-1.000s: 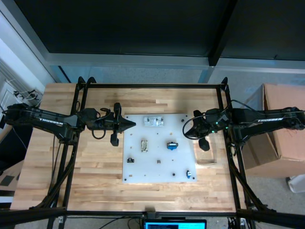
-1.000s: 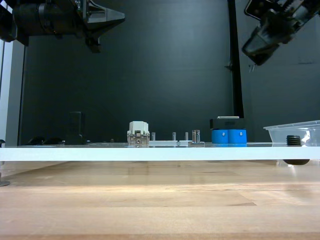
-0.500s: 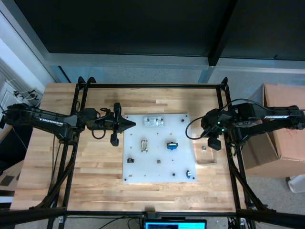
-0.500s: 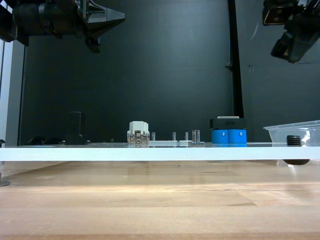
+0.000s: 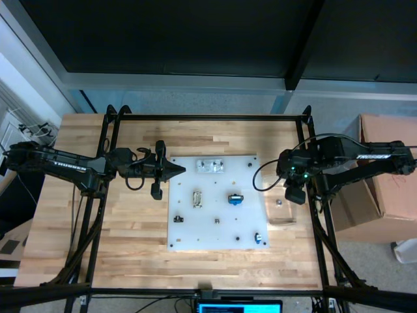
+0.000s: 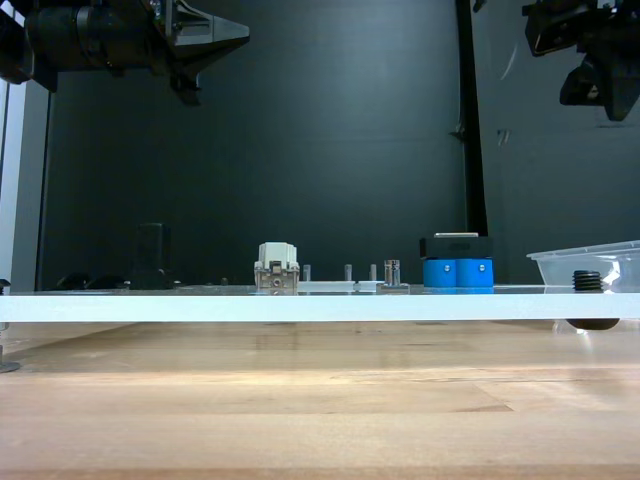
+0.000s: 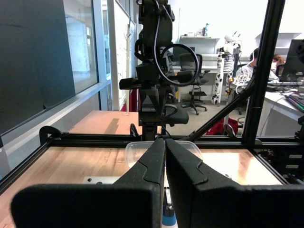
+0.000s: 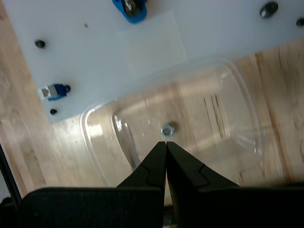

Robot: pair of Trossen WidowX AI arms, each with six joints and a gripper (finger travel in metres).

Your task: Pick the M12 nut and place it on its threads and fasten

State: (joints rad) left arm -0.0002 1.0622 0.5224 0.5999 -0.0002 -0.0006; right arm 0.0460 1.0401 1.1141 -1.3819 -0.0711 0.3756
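The wooden worktop (image 5: 117, 222) carries a white board (image 5: 195, 228) at its middle, with a metal frame around it. The left arm (image 5: 58, 166) reaches in from the left edge and the right arm (image 5: 358, 158) from the right edge, both held well above the surface.

A clear tray (image 5: 287, 220) sits on the worktop just beside the board's right edge.

The left hand (image 5: 180, 169) points level across the board, its tip over the board's left edge and high up in the low view. Its own camera shows the two fingers pressed together with only a thin seam between them, holding nothing. The right hand (image 5: 294, 196) hangs above the clear tray, off the board's right side, pointing downward. Its camera also shows the fingers (image 8: 147, 173) closed against each other and empty, with the tips directly over the tray's floor.

The black ribbed stud (image 6: 587, 281) stands on the board near its right end, its ribs bare — in the low view it shows in front of the tray wall.

The M12 nut (image 5: 279, 203) is small and silver, and lies flat and free on the floor of the clear tray. It is clear of the stud and sits right under the right hand's tips, not touched by them.
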